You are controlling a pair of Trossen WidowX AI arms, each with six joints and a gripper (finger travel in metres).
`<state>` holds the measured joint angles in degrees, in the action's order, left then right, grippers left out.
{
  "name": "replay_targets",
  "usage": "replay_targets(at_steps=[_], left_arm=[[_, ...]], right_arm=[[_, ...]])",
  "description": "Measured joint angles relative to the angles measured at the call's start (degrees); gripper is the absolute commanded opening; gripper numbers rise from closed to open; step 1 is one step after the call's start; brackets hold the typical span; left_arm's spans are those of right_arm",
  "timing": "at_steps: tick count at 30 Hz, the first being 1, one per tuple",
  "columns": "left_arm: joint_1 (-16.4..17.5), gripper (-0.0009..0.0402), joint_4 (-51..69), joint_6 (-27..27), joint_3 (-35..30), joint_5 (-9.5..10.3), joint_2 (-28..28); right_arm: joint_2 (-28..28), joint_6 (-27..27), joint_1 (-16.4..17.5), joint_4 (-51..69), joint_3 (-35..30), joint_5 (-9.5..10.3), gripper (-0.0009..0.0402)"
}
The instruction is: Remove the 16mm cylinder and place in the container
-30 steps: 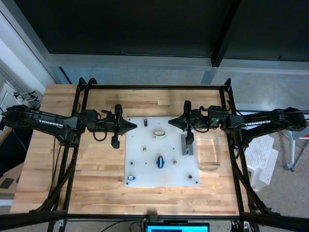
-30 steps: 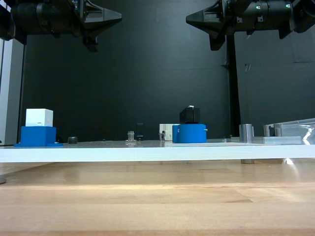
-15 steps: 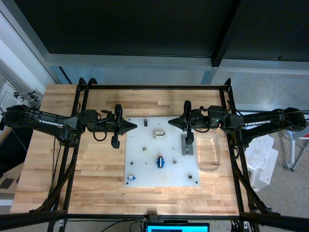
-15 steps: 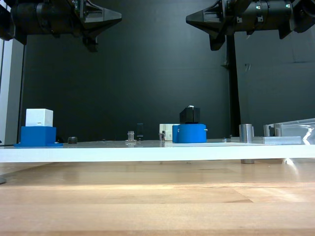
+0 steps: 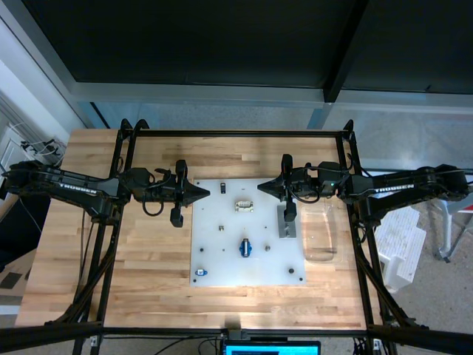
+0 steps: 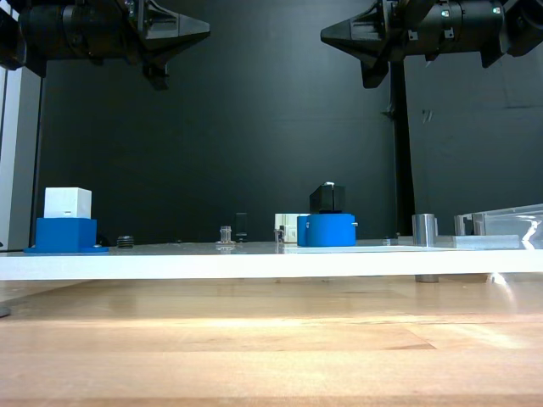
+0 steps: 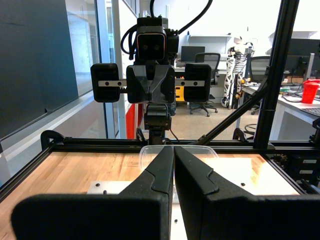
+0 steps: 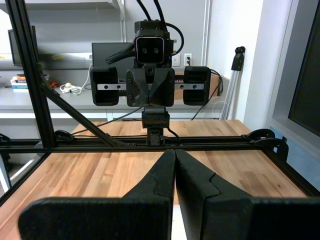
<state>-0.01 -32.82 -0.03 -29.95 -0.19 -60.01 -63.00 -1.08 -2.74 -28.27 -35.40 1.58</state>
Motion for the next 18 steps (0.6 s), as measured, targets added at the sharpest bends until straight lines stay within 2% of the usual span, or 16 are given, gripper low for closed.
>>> replay_targets(at_steps=[5,16,18], left_arm=[[0.0,0.0,-0.02,0.0,0.02,0.02,0.02],[0.0,0.0,-0.02,0.0,0.0,0.02,0.0],[0.0,0.0,0.0,0.0,0.02,0.0,0.0]], right_arm=[[0.0,-4.96,0.26,8.48,-3.19,0.59,0.0],[-0.33,-5.03,3.3,35.15,-13.14,0.52,0.0],[-0.72,-5.16,4.42,39.45,-14.93,-0.52,0.0]])
